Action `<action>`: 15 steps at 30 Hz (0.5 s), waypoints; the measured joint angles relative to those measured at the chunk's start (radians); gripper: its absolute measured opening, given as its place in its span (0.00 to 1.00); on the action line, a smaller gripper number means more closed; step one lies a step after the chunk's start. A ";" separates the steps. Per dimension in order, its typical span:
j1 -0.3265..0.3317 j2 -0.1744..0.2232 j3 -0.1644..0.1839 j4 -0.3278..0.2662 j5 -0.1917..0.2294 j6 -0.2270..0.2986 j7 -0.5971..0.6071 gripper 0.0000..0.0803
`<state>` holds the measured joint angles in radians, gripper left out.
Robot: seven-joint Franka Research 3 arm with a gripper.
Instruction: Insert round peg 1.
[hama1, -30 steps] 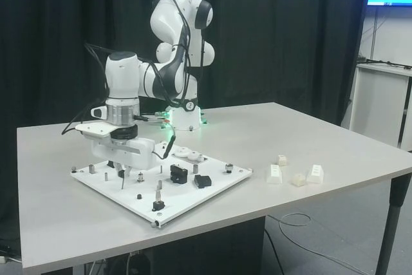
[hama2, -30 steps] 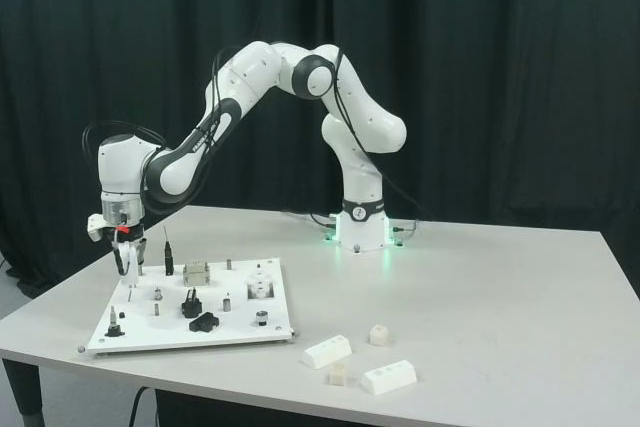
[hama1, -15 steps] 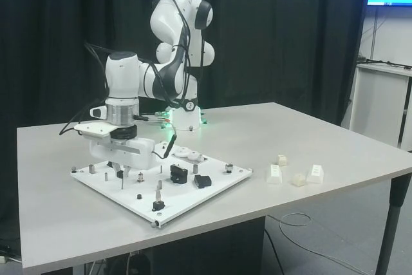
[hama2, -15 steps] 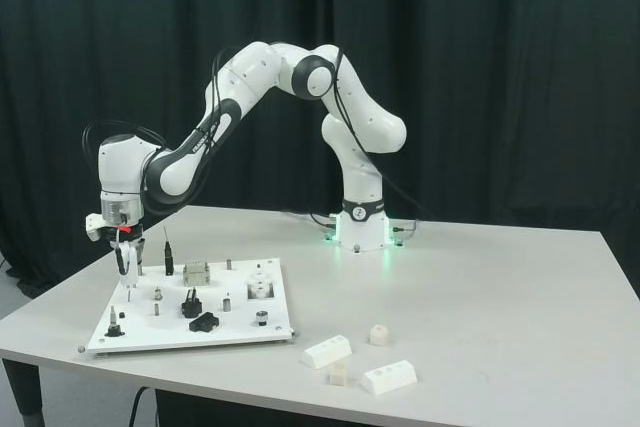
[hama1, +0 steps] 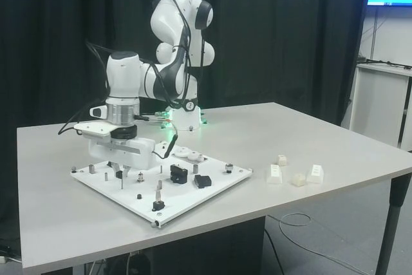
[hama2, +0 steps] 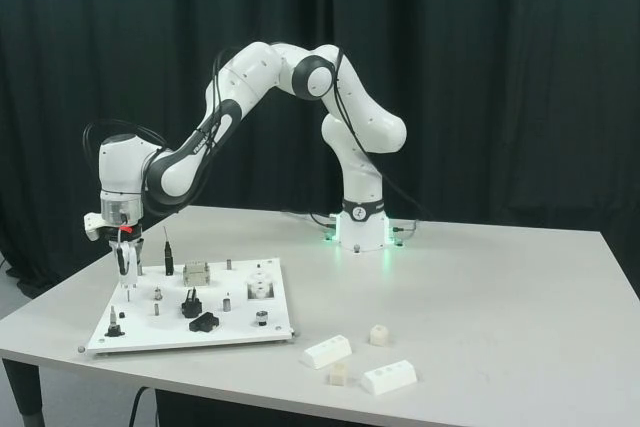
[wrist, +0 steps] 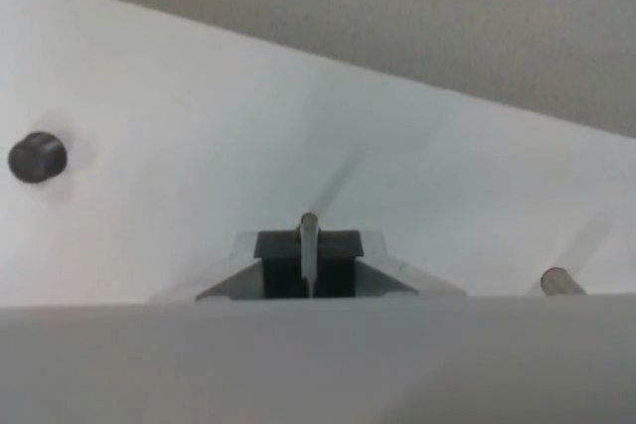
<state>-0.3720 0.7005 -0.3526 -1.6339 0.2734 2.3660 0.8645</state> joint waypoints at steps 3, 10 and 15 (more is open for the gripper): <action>0.001 0.000 0.000 0.000 -0.004 0.002 0.000 0.04; 0.002 0.001 0.000 0.000 -0.006 0.005 0.000 0.04; 0.002 0.001 0.000 0.000 -0.007 0.008 0.000 0.04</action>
<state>-0.3701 0.7017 -0.3527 -1.6339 0.2667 2.3735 0.8646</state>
